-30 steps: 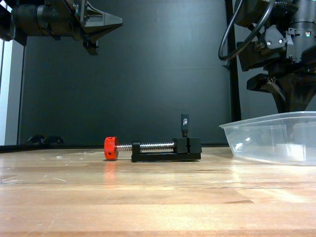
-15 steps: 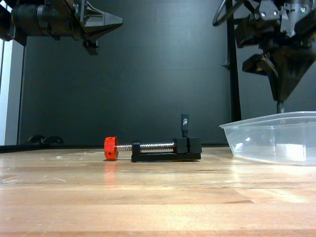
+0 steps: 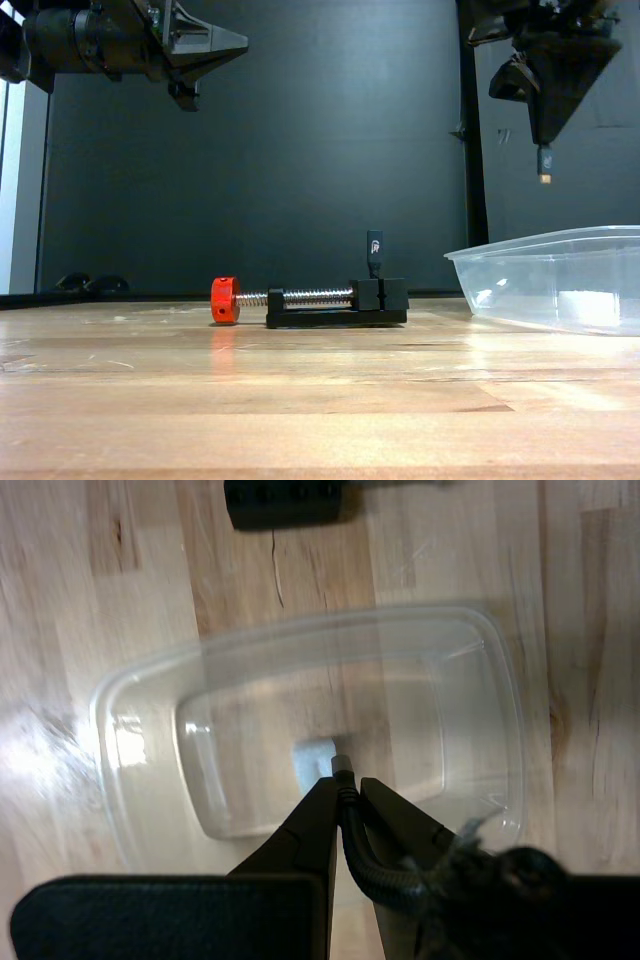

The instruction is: Pick the USB-C connector and install on taskboard

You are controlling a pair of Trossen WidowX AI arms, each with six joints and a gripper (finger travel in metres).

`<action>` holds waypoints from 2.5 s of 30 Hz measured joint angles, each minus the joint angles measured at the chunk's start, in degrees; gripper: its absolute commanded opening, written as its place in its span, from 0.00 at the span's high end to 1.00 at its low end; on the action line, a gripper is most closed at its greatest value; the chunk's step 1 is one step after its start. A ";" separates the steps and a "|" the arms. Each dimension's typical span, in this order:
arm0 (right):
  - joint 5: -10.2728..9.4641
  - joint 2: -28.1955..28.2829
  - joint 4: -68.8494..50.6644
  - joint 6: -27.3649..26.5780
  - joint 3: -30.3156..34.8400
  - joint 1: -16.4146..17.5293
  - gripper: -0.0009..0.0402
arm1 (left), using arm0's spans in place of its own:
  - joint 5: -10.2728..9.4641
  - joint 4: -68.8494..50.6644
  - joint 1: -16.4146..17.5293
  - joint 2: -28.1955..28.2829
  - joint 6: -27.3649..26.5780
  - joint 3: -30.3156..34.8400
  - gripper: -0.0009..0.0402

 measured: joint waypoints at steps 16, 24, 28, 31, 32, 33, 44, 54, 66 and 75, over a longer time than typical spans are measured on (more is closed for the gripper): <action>0.17 8.44 0.48 0.42 8.33 -1.46 0.98 | 0.00 0.00 0.00 0.00 0.02 -0.02 0.98; 0.13 13.94 1.05 1.18 12.70 -2.34 0.98 | 0.00 0.00 0.00 0.00 0.02 0.00 0.98; 0.20 16.59 1.22 1.38 15.82 -2.75 0.98 | 0.02 0.00 0.00 0.00 0.02 0.00 0.98; 1.05 18.58 1.46 1.36 17.97 -2.97 0.98 | 0.00 0.00 0.00 0.00 0.02 0.00 0.98; 1.07 19.23 1.60 1.33 18.67 -2.99 0.98 | 0.00 0.00 0.00 0.00 0.02 0.00 0.98; 1.07 19.93 1.68 1.31 19.26 -3.02 0.98 | 0.00 0.00 0.00 0.00 0.02 -0.02 0.98; 0.81 26.62 2.16 0.55 25.33 -3.06 0.98 | 0.00 0.00 0.00 0.00 0.02 0.00 0.98; 0.90 29.29 2.05 -1.33 28.09 -3.37 0.98 | 0.02 0.00 0.00 0.00 0.00 0.00 0.98; 1.62 30.21 2.71 -3.41 27.93 -3.63 0.98 | 0.00 0.02 0.00 0.00 0.02 0.00 0.98; 2.05 31.01 3.65 -3.82 27.93 -3.63 0.98 | 0.00 0.00 0.00 0.00 0.02 -0.02 0.98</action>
